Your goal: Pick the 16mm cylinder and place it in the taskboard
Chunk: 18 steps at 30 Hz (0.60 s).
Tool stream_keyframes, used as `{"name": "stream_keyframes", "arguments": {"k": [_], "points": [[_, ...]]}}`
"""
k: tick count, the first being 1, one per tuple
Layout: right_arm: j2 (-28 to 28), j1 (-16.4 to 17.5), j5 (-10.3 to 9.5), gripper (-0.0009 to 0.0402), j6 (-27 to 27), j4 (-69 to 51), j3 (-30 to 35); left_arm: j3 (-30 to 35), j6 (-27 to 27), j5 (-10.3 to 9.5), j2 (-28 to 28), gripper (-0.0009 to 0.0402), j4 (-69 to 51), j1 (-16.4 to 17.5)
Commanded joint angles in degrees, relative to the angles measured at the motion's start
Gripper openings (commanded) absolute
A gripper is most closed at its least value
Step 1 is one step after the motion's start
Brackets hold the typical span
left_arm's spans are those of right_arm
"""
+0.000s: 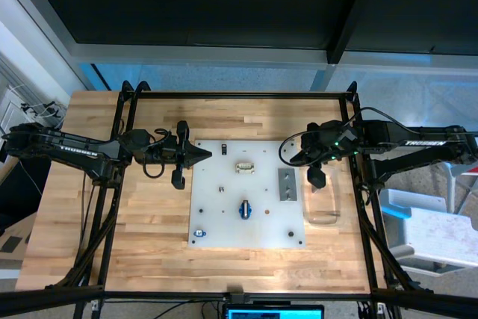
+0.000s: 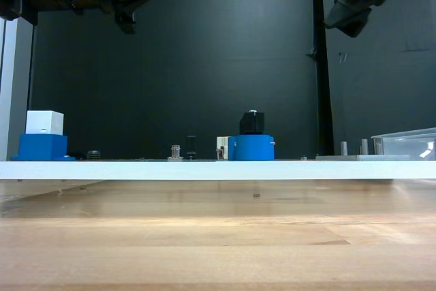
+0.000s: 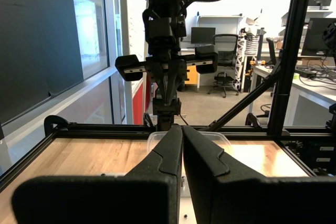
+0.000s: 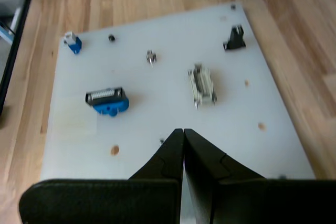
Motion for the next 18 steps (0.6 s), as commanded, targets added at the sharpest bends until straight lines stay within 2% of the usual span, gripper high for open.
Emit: {"name": "stream_keyframes", "arguments": {"k": [1,18], "points": [[0.04,0.24,-0.04,0.0,1.31,-3.34,0.46,0.0,0.02,0.0,0.02,0.0,0.0,0.02],[0.44,0.57,0.04,0.0,5.29,-21.24,0.74,0.0,0.02,0.0,0.02,0.0,0.0,0.02]]}}
